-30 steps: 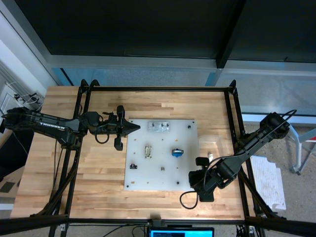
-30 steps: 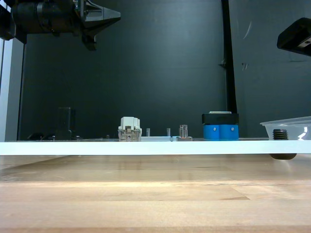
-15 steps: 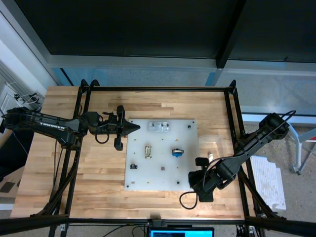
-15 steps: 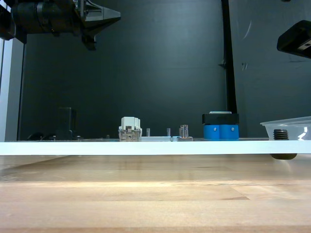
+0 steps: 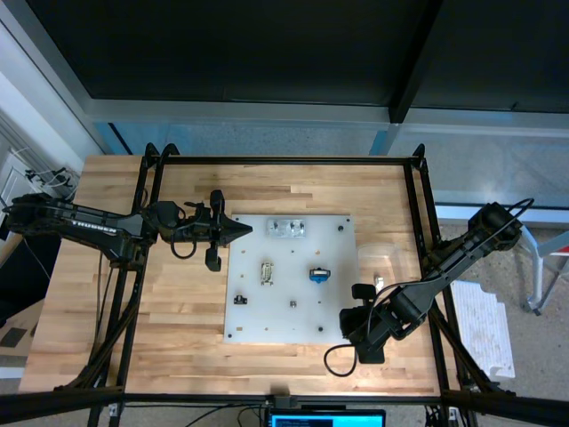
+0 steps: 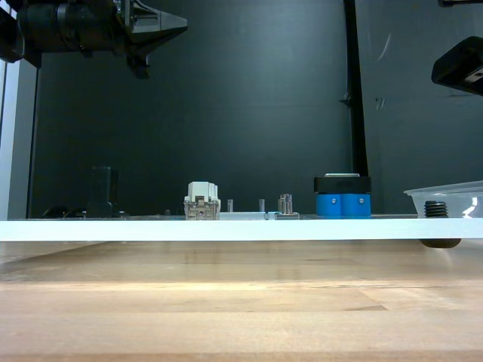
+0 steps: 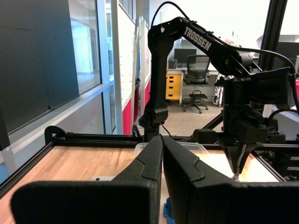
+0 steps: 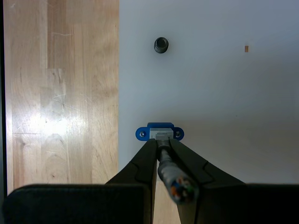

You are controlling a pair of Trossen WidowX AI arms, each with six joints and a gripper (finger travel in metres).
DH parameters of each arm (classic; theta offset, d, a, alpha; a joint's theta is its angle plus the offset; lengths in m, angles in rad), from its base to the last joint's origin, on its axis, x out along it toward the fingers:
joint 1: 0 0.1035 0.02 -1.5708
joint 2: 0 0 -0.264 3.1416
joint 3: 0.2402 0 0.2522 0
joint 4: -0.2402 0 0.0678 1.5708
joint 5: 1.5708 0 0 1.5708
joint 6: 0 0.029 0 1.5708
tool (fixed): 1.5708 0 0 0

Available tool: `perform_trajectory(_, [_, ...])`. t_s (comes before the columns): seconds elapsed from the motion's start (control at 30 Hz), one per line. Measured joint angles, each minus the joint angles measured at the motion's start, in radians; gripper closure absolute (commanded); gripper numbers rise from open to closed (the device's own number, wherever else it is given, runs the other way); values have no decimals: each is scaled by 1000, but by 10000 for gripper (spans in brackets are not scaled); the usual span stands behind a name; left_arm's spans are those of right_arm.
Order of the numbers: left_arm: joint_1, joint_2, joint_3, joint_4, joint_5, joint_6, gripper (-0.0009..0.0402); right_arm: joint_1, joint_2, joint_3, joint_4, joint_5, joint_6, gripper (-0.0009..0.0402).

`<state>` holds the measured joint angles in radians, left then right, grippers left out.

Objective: Pick the RJ45 connector and install on taskboard

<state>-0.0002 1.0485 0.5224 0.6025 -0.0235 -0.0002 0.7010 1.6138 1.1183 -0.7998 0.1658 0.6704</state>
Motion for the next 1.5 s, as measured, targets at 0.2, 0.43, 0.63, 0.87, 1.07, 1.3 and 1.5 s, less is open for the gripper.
perform_trajectory(0.2, [0, 0, 0, 0, 0, 0, 393, 0, -2, -1, 1, -5, 1, 391])
perform_trajectory(0.43, [0, 0, 0, 0, 0, 0, 393, 0, -4, -2, 4, -11, 1, 390])
perform_trajectory(0.63, [0, 0, 0, 0, 0, 0, 393, 0, -7, -3, 8, -12, 2, 343])
perform_trajectory(0.87, [0, 0, 0, 0, 0, 0, 393, 0, -7, -6, 5, -20, 5, 286])
perform_trajectory(1.07, [0, 0, 0, 0, 0, 0, 393, 0, -13, -6, 10, -13, 4, 246])
perform_trajectory(1.3, [0, 0, 0, 0, 0, 0, 393, -1, -37, -6, 10, -11, 4, 208])
perform_trajectory(1.5, [0, 0, 0, 0, 0, 0, 393, -1, -87, -5, -22, -10, 4, 180])
